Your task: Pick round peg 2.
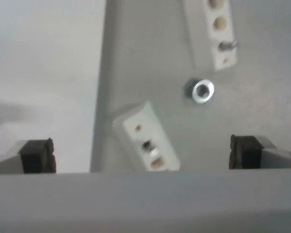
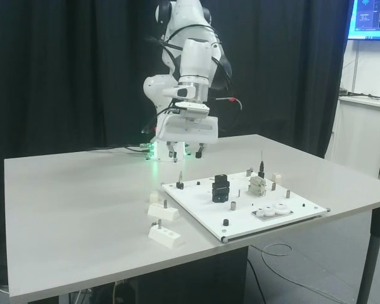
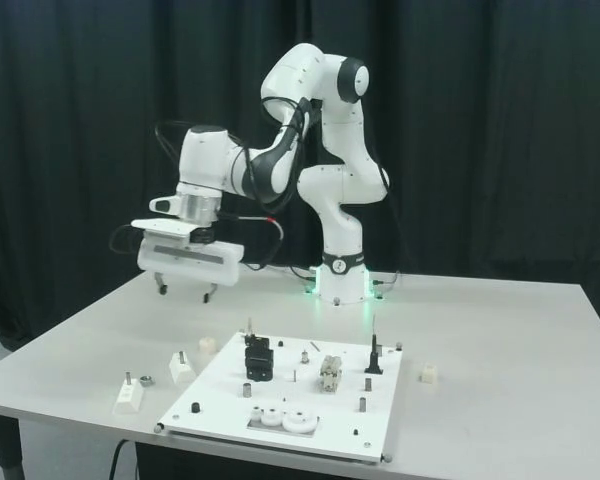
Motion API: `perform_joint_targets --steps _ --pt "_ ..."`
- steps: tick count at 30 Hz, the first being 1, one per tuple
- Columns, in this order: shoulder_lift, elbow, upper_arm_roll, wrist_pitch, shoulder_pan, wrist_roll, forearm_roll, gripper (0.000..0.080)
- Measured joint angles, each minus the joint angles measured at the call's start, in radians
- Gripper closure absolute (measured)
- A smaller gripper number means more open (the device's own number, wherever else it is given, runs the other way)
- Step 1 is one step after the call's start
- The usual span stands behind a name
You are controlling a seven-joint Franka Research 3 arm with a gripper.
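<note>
Outer holder block (image 3: 128, 395): at the far left of my second room view I see a small white block on the grey surface (image 3: 500, 330) with a short upright peg at one end.
Metal nut (image 3: 147, 380): it lies just beside that block, between the two blocks.
Inner holder block (image 3: 182, 367): white, near the board's edge, and I see one small peg (image 3: 181, 354) standing in it. Which peg is round peg 2 I cannot tell.
Tool (image 3: 184, 291): I hold it high above the surface, its fingers spread wide with nothing between them; both blocks sit well below it.
White board (image 3: 280, 395): it carries black and grey fittings and white gears along its near edge.
Arm (image 3: 310, 120): white, bolted at the back, with a green glow at its base.
</note>
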Motion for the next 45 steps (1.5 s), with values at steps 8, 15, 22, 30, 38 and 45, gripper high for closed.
perform_joint_targets --steps 8,15,22,30,38,45 --pt "0.112 0.129 0.000 -0.018 -0.044 -0.077 0.082 0.0003" --pt "0.183 0.223 0.001 -0.063 -0.090 -0.143 0.151 0.0003" --pt "0.247 0.303 0.002 -0.110 -0.133 -0.227 0.219 0.0003" --pt "0.332 0.381 0.005 -0.155 -0.168 -0.300 0.296 0.0003" --pt "0.411 0.431 0.008 -0.159 -0.180 -0.341 0.339 0.0003" --pt "0.456 0.466 0.008 -0.158 -0.188 -0.341 0.360 0.0003"
